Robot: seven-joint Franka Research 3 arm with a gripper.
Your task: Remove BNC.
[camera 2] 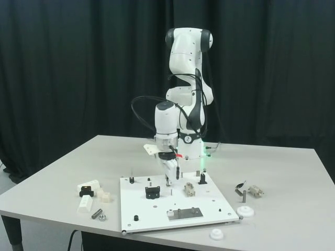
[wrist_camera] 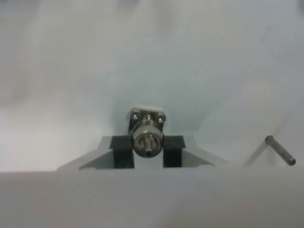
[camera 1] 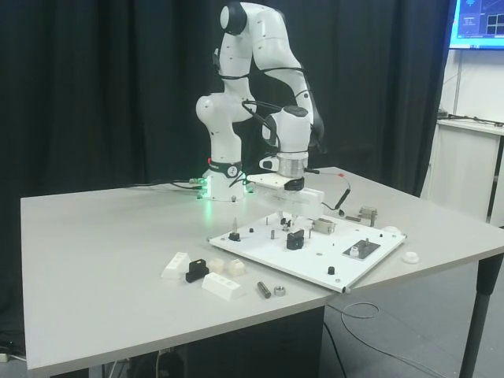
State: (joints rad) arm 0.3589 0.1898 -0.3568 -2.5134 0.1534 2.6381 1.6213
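The BNC connector (wrist_camera: 147, 137) is a grey metal barrel on a small flange with two screws, standing on the white board (wrist_camera: 71, 95). My gripper (wrist_camera: 148, 152) has its black pads (wrist_camera: 123, 151) pressed against both sides of the barrel, shut on it. In the room views the gripper (camera 1: 286, 211) (camera 2: 168, 179) points straight down over the back half of the board (camera 1: 315, 266) (camera 2: 157, 217). The connector itself is hidden by the fingers there.
A grey metal pin (wrist_camera: 280, 150) stands beside the connector. On the board are a black block (camera 1: 295, 239) (camera 2: 152, 193) and a grey plate (camera 1: 361, 249). Loose white blocks (camera 1: 175, 264) and a nut (camera 1: 279, 290) lie on the table. A white disc (camera 1: 409, 257) lies past the board.
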